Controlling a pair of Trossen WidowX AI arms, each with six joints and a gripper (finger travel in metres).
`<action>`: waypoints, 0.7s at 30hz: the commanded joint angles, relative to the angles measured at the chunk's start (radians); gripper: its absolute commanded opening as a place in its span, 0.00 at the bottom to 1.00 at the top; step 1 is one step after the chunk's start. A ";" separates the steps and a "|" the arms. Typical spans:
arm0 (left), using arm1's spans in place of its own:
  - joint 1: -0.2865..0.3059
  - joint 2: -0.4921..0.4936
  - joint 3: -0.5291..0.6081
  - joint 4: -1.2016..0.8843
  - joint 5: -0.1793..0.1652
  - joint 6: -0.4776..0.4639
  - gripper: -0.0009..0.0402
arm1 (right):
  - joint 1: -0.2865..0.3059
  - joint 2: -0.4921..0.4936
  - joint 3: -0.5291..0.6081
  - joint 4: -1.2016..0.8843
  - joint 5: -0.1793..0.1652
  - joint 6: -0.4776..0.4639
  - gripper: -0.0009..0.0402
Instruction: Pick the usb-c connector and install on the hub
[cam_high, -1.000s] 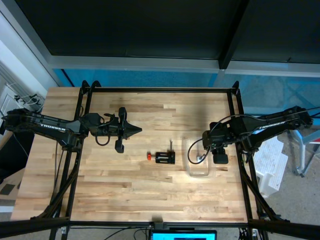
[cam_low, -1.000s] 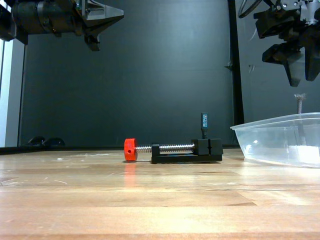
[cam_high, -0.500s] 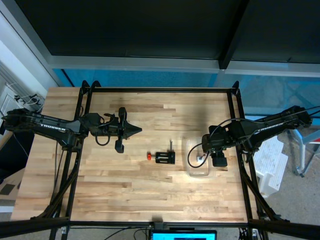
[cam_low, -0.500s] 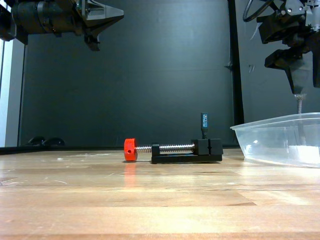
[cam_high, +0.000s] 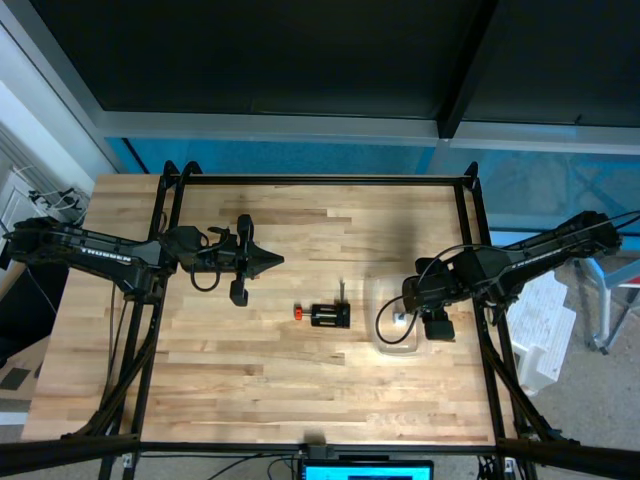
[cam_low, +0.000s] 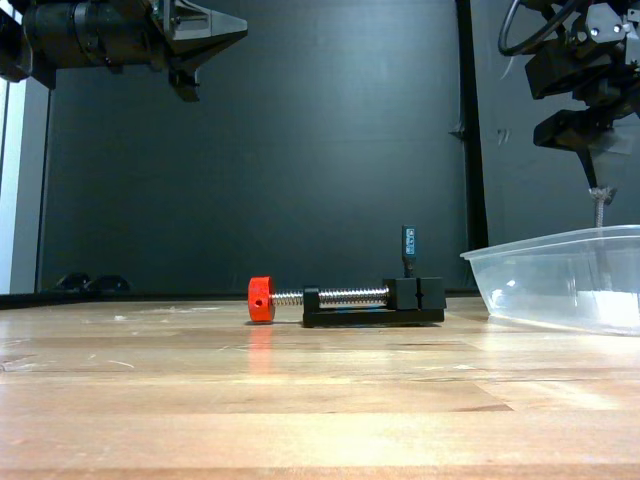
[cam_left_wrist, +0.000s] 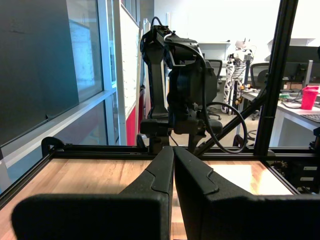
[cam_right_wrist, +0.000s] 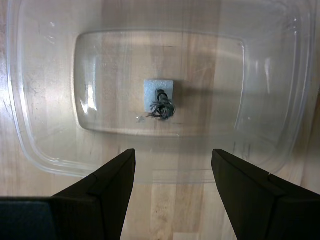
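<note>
Table (cam_high: 250, 380): hub (cam_high: 328, 315) lies near the middle, long axis left to right. Knob (cam_low: 261, 299) sits at its left end; stem (cam_low: 408, 250) stands upright at its right end.

Tray (cam_high: 398, 350) rests on the table just right of the hub, not touching it. Inside, a square pad (cam_right_wrist: 151, 87) lies near the middle of the tray floor, and the usb-c connector (cam_right_wrist: 161, 109) lies on the pad, overlapping its edge.

Right pincer (cam_right_wrist: 173, 151) hangs over the tray, pointing down, above the connector and clear of it.

Left pincer (cam_left_wrist: 173, 150) is raised above the table, left of the hub and farther back, well apart from it, pointing right.
</note>
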 joint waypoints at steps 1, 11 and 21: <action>0.000 0.000 0.000 0.000 0.000 0.000 0.02 | 0.003 0.016 0.000 0.013 0.000 0.003 0.54; 0.000 0.000 0.000 0.000 0.000 0.000 0.02 | 0.016 0.037 -0.014 0.048 0.001 0.020 0.54; 0.000 0.000 0.000 0.000 0.000 0.000 0.02 | 0.044 0.037 -0.104 0.158 0.000 0.047 0.54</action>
